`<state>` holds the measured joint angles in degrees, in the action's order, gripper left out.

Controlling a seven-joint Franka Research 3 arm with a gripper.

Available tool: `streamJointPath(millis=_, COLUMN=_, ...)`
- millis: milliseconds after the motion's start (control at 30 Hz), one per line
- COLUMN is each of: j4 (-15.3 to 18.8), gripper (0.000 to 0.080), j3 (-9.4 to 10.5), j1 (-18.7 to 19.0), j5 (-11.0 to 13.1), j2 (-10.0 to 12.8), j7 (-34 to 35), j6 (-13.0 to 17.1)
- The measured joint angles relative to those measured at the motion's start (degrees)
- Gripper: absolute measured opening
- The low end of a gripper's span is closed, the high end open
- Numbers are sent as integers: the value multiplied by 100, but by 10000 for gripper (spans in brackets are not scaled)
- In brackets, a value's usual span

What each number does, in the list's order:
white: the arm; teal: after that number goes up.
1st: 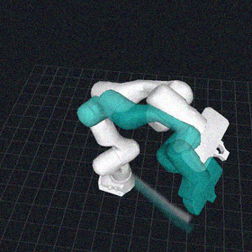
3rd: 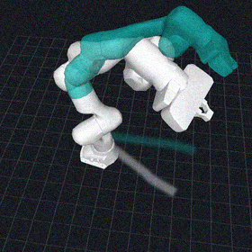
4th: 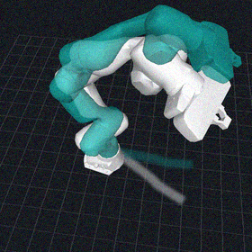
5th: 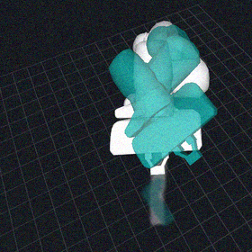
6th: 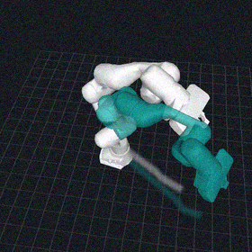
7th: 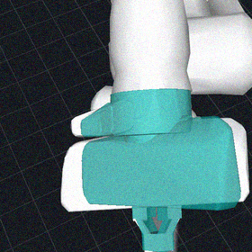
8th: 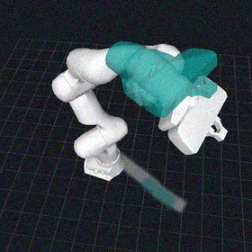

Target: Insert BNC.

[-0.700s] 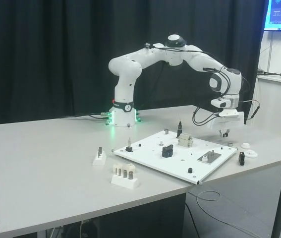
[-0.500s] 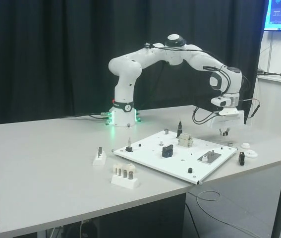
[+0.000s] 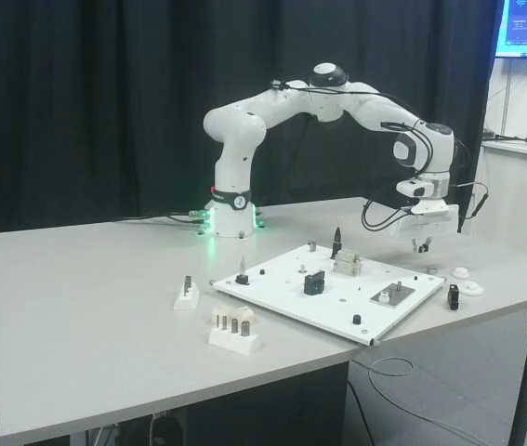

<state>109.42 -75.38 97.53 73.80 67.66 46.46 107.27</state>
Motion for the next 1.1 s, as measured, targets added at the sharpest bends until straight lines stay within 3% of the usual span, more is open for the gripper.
streamJointPath(millis=1100, j4=-6, gripper=126, j3=-80, j1=45, j5=0, j2=0, j7=0, j6=0)
